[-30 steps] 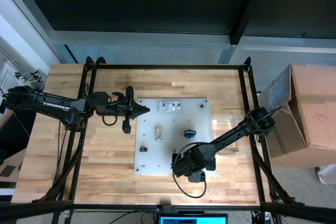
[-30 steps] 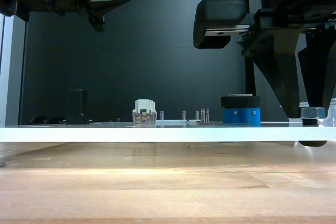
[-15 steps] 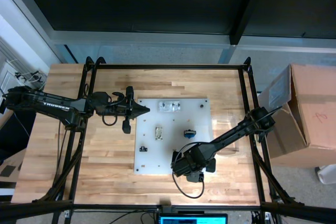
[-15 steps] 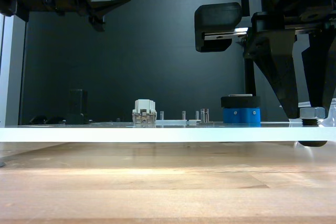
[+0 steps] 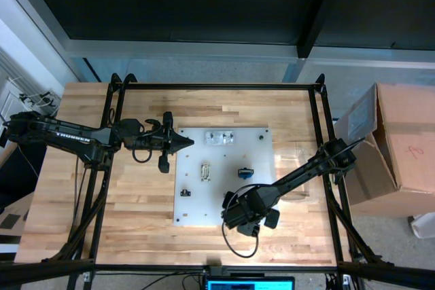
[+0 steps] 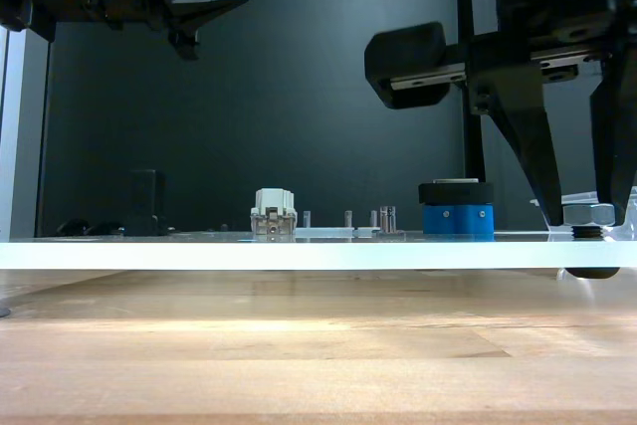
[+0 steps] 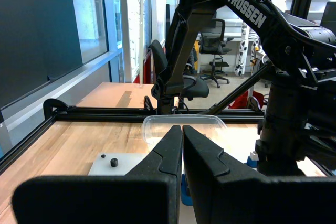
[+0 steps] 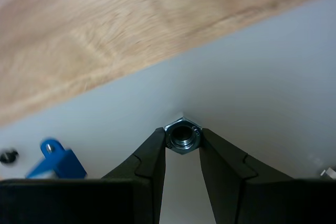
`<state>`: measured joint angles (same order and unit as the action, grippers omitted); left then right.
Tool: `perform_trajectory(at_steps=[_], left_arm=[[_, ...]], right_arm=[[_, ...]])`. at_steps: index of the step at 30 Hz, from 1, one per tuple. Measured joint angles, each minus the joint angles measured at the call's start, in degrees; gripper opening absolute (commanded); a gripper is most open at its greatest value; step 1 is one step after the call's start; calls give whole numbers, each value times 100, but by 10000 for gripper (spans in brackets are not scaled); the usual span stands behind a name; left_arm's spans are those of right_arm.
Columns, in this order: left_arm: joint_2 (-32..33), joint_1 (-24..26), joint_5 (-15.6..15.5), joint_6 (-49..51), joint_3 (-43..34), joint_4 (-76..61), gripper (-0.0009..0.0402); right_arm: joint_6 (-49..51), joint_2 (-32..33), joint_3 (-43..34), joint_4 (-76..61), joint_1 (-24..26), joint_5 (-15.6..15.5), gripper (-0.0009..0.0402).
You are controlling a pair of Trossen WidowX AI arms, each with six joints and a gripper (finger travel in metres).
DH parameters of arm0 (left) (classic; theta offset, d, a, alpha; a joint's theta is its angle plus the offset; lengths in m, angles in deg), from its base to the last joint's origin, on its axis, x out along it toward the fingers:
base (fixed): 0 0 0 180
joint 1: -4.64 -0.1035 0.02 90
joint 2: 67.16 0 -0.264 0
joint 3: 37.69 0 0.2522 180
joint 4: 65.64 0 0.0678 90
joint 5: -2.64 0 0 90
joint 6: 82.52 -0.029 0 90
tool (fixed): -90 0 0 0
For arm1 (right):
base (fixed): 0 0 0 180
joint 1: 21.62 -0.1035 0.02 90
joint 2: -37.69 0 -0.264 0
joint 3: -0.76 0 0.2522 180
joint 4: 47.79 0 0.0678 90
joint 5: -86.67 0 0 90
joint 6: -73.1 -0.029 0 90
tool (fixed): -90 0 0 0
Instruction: Pick the M12 nut and place it on its threads and fasten
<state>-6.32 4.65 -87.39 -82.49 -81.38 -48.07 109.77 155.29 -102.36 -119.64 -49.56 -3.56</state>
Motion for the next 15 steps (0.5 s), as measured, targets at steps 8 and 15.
perform_trajectory(at_steps=[8,15], left_arm=[[0,0,0,0,-2,0,0],[0,0,0,0,-2,0,0]], right_arm=[[-1869,0,2,13,7,-2,12],[-3438,2,2,28,7,-4,12]])
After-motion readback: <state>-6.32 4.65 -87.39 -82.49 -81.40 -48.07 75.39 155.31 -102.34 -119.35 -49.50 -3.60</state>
